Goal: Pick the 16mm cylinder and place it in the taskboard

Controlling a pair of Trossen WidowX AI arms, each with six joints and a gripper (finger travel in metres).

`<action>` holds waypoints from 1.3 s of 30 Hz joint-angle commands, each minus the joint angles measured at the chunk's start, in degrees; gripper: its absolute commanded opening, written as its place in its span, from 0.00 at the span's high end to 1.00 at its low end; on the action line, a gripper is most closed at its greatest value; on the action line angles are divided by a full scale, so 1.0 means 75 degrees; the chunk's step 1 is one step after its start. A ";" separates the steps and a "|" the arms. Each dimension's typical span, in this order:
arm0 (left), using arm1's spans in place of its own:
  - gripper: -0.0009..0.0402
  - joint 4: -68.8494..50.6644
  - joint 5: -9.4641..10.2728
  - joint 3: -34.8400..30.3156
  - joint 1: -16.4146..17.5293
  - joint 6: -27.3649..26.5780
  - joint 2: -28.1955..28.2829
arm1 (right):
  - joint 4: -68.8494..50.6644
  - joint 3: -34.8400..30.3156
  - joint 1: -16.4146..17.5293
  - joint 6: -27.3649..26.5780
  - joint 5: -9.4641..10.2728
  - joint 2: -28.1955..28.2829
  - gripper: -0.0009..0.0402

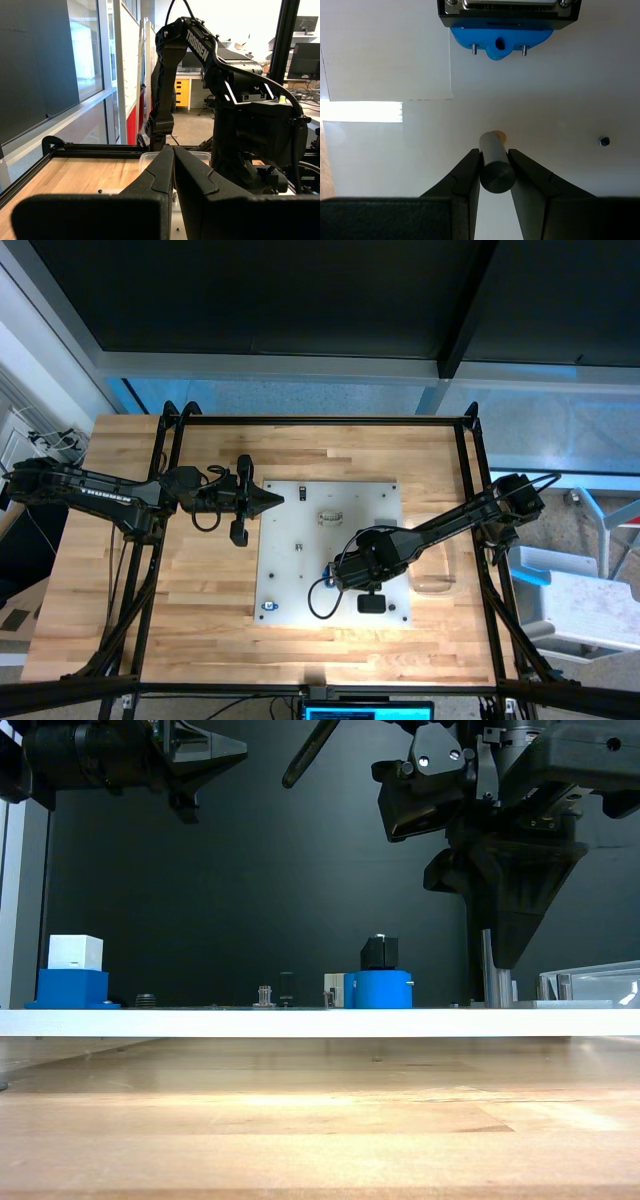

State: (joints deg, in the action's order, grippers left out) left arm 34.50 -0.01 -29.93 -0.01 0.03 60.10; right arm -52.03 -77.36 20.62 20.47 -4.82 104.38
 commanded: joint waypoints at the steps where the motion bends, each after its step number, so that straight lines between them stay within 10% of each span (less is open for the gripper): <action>1: 0.98 0.0003 0.0000 -0.0003 0.0000 0.0003 0.0000 | -0.0006 0.0000 -0.0003 -0.0003 -0.0015 0.0012 0.90; 39: 0.98 0.0003 0.0000 -0.0003 0.0003 0.0003 0.0000 | -0.0050 0.0000 -0.0017 -0.0050 -0.0152 -0.0076 0.90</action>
State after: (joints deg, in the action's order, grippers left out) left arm 34.52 0.01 -29.95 -0.01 0.03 60.10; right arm -52.45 -77.32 20.47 20.03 -6.15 103.88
